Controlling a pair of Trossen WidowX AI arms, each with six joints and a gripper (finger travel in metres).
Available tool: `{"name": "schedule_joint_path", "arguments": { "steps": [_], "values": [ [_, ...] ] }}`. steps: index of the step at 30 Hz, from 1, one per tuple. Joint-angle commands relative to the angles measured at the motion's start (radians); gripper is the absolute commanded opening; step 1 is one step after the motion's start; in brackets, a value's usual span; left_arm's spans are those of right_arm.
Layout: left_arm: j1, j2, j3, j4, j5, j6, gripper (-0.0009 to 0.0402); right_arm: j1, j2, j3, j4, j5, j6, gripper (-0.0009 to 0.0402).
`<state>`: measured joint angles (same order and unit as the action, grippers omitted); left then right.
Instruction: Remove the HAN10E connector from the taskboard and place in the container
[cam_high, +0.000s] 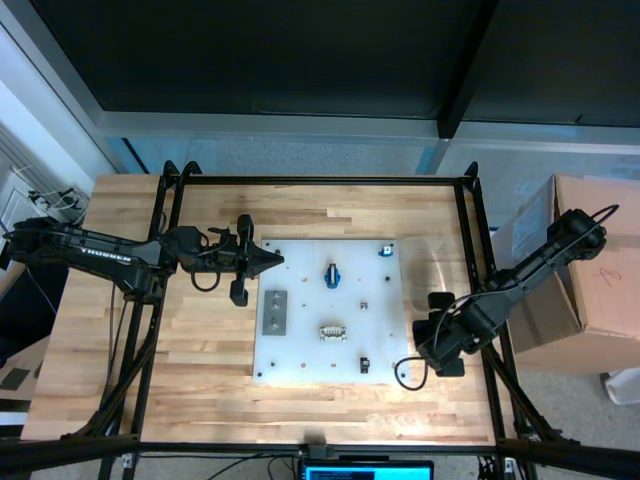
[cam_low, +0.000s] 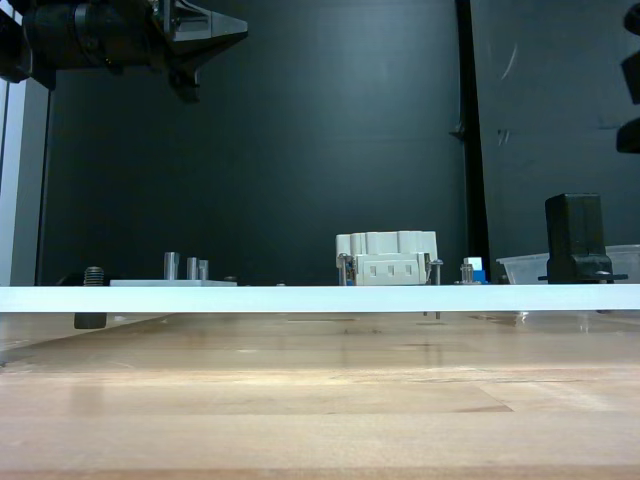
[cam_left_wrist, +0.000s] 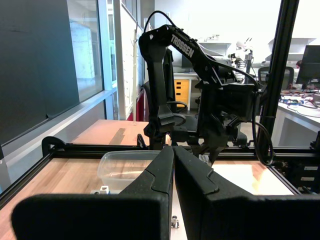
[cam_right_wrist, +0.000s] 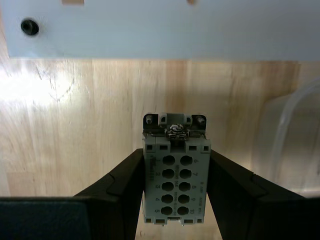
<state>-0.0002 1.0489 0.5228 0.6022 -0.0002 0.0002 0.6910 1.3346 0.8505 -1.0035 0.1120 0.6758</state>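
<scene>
In the right wrist view my right gripper (cam_right_wrist: 175, 200) is shut on a grey HAN10E connector (cam_right_wrist: 176, 170) with numbered pin holes. It hangs over bare wood, clear of the white taskboard (cam_right_wrist: 150, 30), with the clear container (cam_right_wrist: 290, 130) just beside it. From above, the right gripper (cam_high: 428, 338) is off the board's right edge. A grey connector housing (cam_high: 332, 331) still stands upright on the taskboard (cam_high: 300, 360), also visible as the housing (cam_low: 386, 258) in the low view. My left gripper (cam_high: 272, 260) hovers high over the board's left edge, shut and empty, its fingers (cam_left_wrist: 162, 172) pressed together.
A grey block with pegs (cam_high: 274, 312), a blue part (cam_high: 332, 275) and a small black part (cam_high: 365, 364) stand on the board. A black frame (cam_high: 470, 230) borders the table. A cardboard box (cam_high: 580, 270) sits past the right edge.
</scene>
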Motion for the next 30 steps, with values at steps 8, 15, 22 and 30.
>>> {"name": "schedule_joint_path", "arguments": {
  "steps": [8,15,22,30],
  "values": [
    [0.000,0.000,0.000,0.000,0.000,0.000,0.0000,0.039,0.000,-0.090,0.150,0.000,0.062,0.0034],
    [0.000,0.000,0.000,0.000,0.000,0.000,0.0000,0.050,0.000,-0.110,0.161,0.000,0.103,0.0035],
    [0.000,0.000,0.000,0.000,0.000,0.000,0.0000,0.054,0.000,-0.123,0.162,-0.003,0.128,0.0076],
    [0.000,0.000,0.000,0.000,0.000,0.000,0.0000,0.057,0.000,-0.123,0.160,-0.008,0.129,0.0182]
  ]
}}
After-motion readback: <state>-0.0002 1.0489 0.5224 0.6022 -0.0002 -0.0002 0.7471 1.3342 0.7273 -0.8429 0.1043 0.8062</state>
